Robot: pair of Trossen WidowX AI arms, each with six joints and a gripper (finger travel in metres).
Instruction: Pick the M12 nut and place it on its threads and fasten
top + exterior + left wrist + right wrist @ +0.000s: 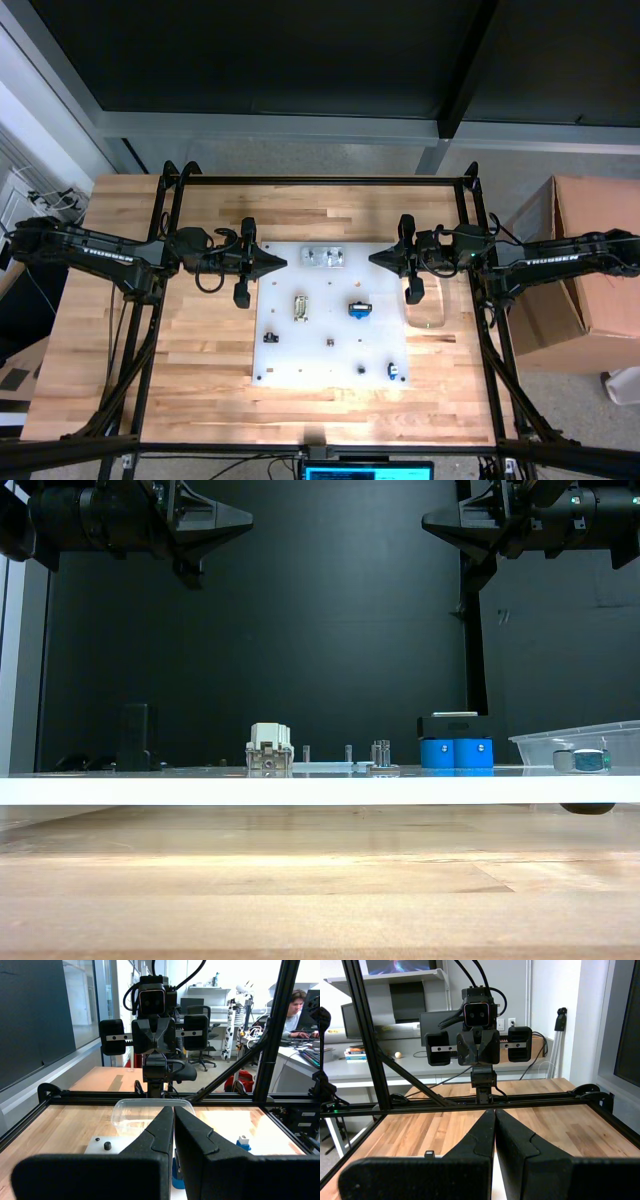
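Left pincer (282, 263) and right pincer (373, 258) both closed empty, raised over the board (300, 350); nut (567, 761) apparently on its stud, likely needs no holding.

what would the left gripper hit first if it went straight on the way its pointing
Probably the right gripper, which faces the left gripper at like height above the white board, both with jaws shut. The gap between them looks free, though exact alignment is unclear.
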